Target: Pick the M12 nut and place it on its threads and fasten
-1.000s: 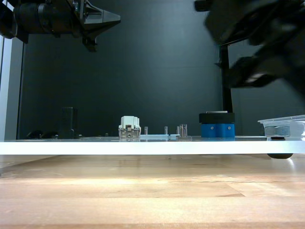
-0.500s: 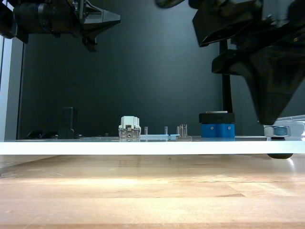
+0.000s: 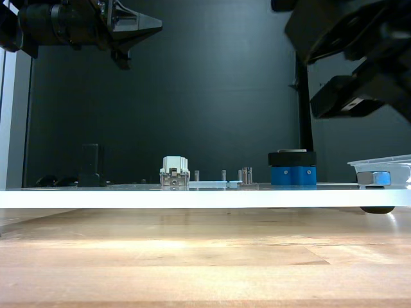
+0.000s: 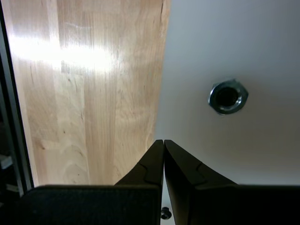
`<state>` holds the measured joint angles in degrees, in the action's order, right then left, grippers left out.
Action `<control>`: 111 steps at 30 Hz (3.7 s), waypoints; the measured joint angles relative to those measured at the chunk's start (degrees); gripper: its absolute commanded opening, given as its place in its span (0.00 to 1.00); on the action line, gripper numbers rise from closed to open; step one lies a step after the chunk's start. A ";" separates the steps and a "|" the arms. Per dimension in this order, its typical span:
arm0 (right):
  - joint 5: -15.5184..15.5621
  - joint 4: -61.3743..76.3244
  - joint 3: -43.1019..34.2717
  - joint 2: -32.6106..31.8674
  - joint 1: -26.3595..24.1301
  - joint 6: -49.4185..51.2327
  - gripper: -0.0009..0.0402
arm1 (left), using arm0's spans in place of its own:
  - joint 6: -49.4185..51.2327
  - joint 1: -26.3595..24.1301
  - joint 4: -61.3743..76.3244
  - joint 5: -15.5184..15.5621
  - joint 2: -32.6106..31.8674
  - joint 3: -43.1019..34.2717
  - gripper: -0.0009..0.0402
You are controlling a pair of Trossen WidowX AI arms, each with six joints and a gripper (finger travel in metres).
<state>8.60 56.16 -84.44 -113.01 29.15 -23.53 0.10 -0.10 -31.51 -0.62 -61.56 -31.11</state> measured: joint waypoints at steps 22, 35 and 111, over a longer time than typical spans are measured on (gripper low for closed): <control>-2.62 -2.34 0.70 0.15 -0.33 -4.04 0.02 | 0.00 0.00 -0.02 0.00 0.00 0.02 0.02; -10.97 0.15 0.76 0.76 -0.11 -5.46 0.02 | 0.00 0.00 0.04 0.00 0.00 0.02 0.02; -13.68 -5.44 4.04 13.92 -8.04 8.50 0.02 | 0.00 0.00 0.11 0.02 0.00 0.02 0.02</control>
<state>-5.08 50.72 -80.40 -99.09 21.10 -15.03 0.10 -0.10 -31.40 -0.60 -61.56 -31.09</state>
